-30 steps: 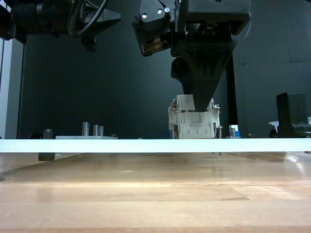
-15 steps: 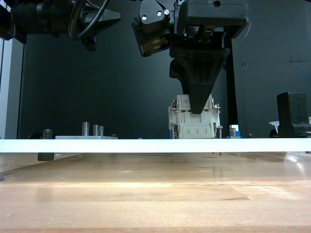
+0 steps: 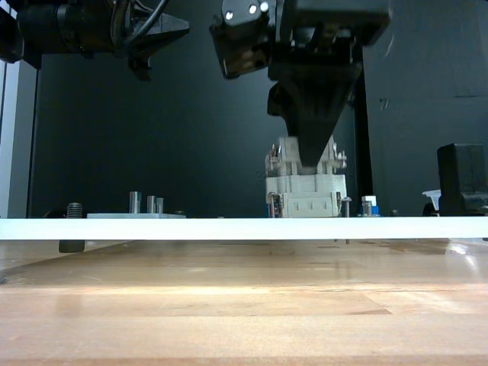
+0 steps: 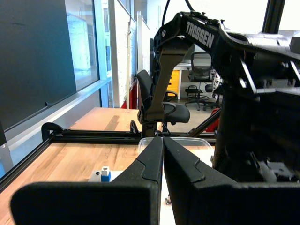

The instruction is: Remove the HAN10E connector from the taskboard and place in the container

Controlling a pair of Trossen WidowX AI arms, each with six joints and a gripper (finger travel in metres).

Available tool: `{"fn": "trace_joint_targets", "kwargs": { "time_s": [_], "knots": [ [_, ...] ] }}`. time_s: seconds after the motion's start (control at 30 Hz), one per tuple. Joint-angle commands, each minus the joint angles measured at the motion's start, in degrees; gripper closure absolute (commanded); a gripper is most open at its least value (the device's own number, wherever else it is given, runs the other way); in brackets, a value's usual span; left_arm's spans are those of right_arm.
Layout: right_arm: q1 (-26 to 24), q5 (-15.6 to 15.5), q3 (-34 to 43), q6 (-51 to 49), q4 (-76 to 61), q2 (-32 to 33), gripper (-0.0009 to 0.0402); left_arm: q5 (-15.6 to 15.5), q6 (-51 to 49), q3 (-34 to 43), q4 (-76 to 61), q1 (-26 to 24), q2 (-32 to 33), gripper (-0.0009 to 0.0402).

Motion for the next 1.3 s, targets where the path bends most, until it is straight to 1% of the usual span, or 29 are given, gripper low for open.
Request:
{"fn": "trace_joint_targets", "kwargs": {
  "time_s": [0.03, 0.63, 1.0, 1.13, 1.3],
  "knots": [
    [0.02, 0.15, 0.09, 0.00, -0.04, -1.27, 0.0385, 0.00, 0.00, 0.02, 0.02, 0.02, 0.00, 0.0393],
    [0.04, 0.79, 0.09, 0.22, -0.24, -9.77, 0.0384, 0.00, 0.00, 0.02, 0.02, 0.02, 0.00, 0.0393],
    [0.13, 0.74, -0.07, 0.24, -0.31, -10.43, 0.0384, 0.00, 0.00, 0.02, 0.00, 0.00, 0.00, 0.0393],
    [0.48, 0.59, -1.22, 0.33, -0.31, -11.17, 0.0384, 0.00, 0.00, 0.02, 0.02, 0.00, 0.00, 0.0393],
    [1.40, 0.63, -4.20, 1.22, -0.26, -13.81, 0.0384, 0.00, 0.00, 0.02, 0.02, 0.02, 0.00, 0.0393]
  ]
}}
